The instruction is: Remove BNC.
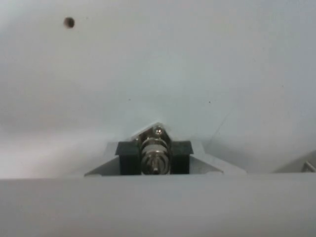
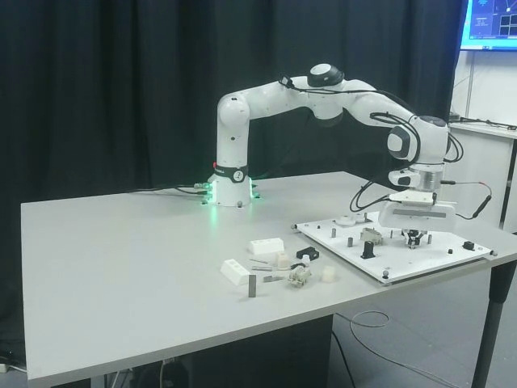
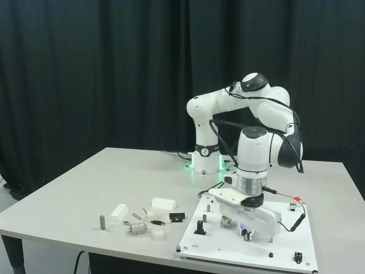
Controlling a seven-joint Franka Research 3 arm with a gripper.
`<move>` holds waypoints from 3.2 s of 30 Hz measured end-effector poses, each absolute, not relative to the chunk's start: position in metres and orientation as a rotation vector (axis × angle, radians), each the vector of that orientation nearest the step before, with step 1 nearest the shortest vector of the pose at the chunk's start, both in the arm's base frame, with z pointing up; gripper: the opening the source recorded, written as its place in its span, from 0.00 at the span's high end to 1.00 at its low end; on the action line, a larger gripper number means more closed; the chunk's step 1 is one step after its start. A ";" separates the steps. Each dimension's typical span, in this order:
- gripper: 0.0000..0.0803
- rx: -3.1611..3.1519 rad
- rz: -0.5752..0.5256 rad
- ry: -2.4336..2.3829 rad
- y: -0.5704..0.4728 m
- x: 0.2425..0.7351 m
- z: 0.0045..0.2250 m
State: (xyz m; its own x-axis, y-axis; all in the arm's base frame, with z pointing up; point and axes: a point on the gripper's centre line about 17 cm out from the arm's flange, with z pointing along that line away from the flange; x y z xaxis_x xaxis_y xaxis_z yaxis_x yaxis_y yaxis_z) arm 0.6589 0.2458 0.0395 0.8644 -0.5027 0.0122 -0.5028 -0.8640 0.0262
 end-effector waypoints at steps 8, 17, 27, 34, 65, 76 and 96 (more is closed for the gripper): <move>0.85 3.040 0.005 -0.669 0.246 0.659 0.039; 0.85 3.076 0.001 -0.480 0.246 0.659 0.040; 0.85 3.107 -0.005 -0.210 0.246 0.658 0.040; 0.85 3.115 -0.009 -0.039 0.246 0.658 0.040; 0.85 3.092 -0.021 0.461 0.246 0.658 0.040; 0.85 3.073 -0.021 0.615 0.246 0.658 0.040; 0.85 3.016 -0.022 0.861 0.246 0.658 0.041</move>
